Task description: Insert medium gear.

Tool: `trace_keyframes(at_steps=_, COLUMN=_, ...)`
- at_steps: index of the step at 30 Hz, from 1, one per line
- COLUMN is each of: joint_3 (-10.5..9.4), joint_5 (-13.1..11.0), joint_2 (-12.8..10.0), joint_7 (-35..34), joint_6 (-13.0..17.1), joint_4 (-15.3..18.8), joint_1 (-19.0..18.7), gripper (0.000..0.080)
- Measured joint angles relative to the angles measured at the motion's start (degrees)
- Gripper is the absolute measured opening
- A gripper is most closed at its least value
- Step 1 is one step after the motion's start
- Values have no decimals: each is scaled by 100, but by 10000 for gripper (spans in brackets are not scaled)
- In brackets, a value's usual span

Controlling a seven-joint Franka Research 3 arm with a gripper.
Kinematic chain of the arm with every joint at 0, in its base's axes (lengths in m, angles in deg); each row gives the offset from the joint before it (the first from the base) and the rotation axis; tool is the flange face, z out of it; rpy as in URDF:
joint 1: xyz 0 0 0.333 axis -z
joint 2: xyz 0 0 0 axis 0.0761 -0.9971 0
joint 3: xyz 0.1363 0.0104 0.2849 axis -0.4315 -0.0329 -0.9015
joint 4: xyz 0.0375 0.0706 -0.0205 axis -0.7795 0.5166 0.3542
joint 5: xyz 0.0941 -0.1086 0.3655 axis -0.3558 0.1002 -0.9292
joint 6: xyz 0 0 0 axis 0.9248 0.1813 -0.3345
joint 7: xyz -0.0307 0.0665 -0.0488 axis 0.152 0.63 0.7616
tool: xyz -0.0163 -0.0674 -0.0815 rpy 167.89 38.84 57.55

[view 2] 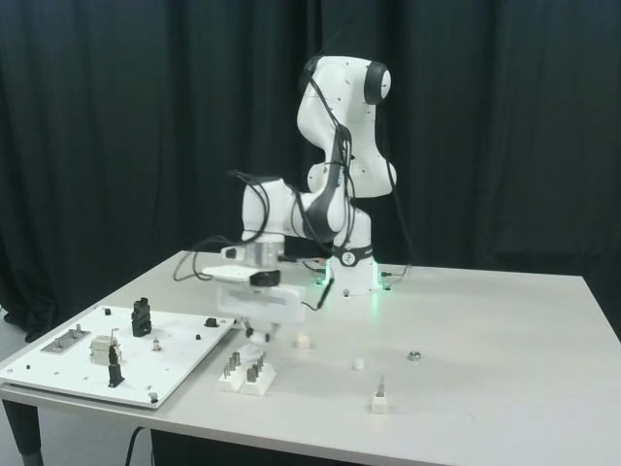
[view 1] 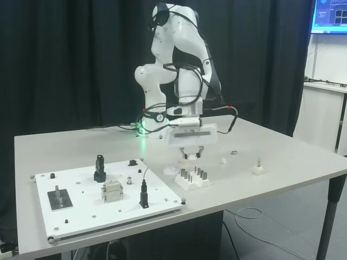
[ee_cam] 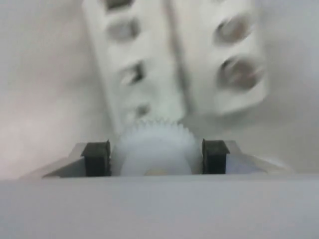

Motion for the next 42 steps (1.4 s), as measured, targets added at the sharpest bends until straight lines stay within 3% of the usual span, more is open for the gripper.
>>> trace_keyframes(at_steps=9, joint_3=554, joint_5=295, joint_2=18, joint_7=367, joint_6=-54, joint_4=-449, joint_1=2, gripper=397)
trace_keyframes(at_steps=25, joint_3=1468, joint_5=346, joint_2=-61, joint_7=1617, joint_6=-534, joint_4=-1258, joint_1=281, gripper=397)
trace_keyframes(at_steps=31, joint_3=1610, joint_5=346, joint_2=-207, joint_7=2091, joint_6=-717, joint_4=-1638, joint_1=603, gripper=397)
trace_keyframes(at_steps=42, joint_3=1605, joint_5=336, joint_2=-648, joint_7=2747, joint_6=-1223, joint_4=-2430, joint_1=1385, gripper=397)
